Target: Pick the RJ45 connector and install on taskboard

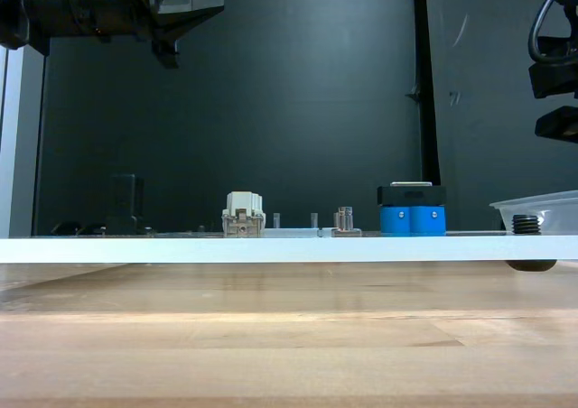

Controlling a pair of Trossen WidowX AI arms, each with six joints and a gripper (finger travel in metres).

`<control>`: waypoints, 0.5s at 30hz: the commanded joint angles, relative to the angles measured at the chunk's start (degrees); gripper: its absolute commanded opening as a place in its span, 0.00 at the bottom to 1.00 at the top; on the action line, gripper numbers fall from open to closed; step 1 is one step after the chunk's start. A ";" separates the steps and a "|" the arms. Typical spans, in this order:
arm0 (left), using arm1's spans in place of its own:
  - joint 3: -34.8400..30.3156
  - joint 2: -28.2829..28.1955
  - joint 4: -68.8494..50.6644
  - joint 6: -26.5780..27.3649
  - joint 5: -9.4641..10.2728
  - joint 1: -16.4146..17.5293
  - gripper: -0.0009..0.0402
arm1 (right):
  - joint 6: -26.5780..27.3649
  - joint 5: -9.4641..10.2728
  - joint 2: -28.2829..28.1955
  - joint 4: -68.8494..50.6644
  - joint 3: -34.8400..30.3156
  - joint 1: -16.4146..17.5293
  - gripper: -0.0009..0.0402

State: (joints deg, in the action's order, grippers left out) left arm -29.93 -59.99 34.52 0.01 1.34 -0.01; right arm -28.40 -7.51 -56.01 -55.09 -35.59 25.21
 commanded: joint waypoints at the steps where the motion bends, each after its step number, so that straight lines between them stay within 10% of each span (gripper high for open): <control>1: -0.02 -0.02 0.02 0.00 -0.02 0.00 0.02 | 0.20 0.07 0.02 -0.37 -0.96 0.02 0.02; 15: -0.02 -0.02 0.00 0.00 -0.02 0.00 0.02 | -0.20 2.69 -0.04 -3.43 -5.64 -0.04 0.02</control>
State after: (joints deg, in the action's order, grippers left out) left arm -29.93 -59.99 34.52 0.01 1.34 -0.01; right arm -28.25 -5.63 -55.99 -58.28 -40.51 25.12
